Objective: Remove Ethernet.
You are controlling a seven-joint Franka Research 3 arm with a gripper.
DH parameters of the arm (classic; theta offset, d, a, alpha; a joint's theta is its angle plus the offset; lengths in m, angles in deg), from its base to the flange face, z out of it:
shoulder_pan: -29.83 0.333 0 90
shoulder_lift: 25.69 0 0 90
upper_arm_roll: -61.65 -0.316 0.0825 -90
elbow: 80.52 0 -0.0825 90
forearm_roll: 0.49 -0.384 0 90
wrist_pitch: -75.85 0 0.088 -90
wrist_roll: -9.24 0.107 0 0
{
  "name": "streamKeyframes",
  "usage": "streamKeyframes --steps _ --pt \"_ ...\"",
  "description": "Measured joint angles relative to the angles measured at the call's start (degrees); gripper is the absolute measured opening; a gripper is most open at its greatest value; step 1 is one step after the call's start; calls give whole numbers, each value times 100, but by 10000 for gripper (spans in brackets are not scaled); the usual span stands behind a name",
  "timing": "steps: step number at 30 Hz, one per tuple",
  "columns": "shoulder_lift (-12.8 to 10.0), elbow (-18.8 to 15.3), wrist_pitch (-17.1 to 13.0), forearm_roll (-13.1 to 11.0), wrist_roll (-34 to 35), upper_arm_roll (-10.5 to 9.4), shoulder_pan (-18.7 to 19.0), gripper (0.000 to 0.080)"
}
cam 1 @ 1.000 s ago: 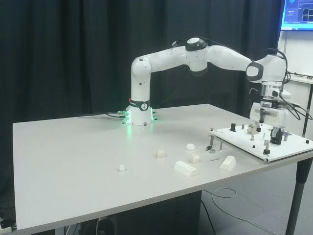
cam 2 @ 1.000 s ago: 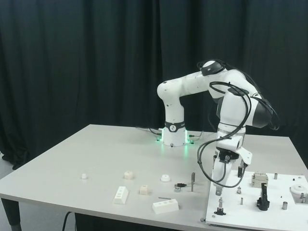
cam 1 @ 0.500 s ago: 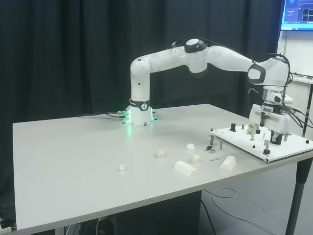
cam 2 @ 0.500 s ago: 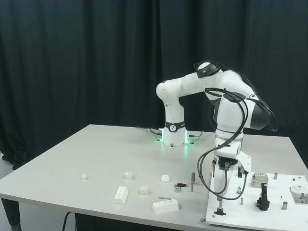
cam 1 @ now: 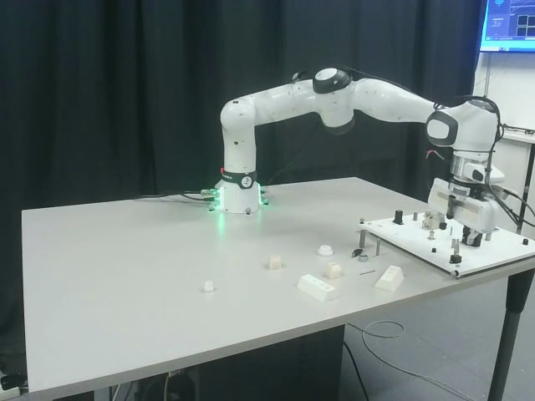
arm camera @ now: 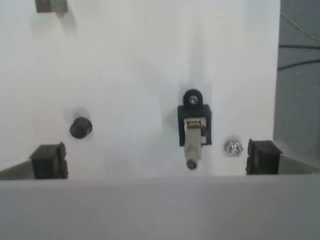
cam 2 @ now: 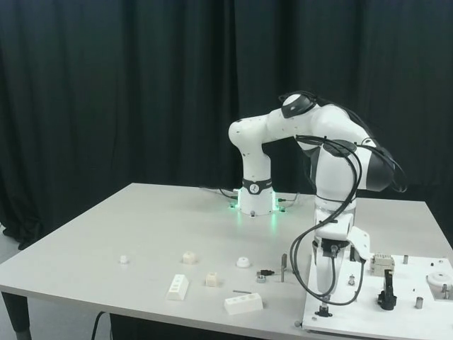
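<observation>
Tool [arm camera: 155, 160] hangs low over the white board [arm camera: 125, 65], fingers apart, one black pad [arm camera: 48, 161] on each side of the Ethernet plug. Grey Ethernet plug [arm camera: 193, 139] sits in its black socket block [arm camera: 194, 117] on the board, near a black round peg [arm camera: 80, 127], touching neither pad.

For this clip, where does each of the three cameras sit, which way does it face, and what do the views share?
First room view: off the table's front corner, facing the arm's base and the white board; whole arm shows.
Second room view: across the grey table toward the black curtain; whole arm shows, gripper low over the board.
Wrist view: straight down on the board, Ethernet plug between the fingers.
Shared: both room views show arm, board and loose white blocks.
</observation>
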Motion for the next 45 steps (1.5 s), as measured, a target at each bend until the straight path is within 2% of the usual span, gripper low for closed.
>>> streamKeyframes --steps 11,17,31,45 --pt "-10 24 -143 10 87 -183 -36 800" --pt "-44 23 -260 31 87 -208 -45 800" --pt "-89 19 -550 237 60 -349 -109 800" --pt "-89 17 -584 312 -148 -412 -175 800"
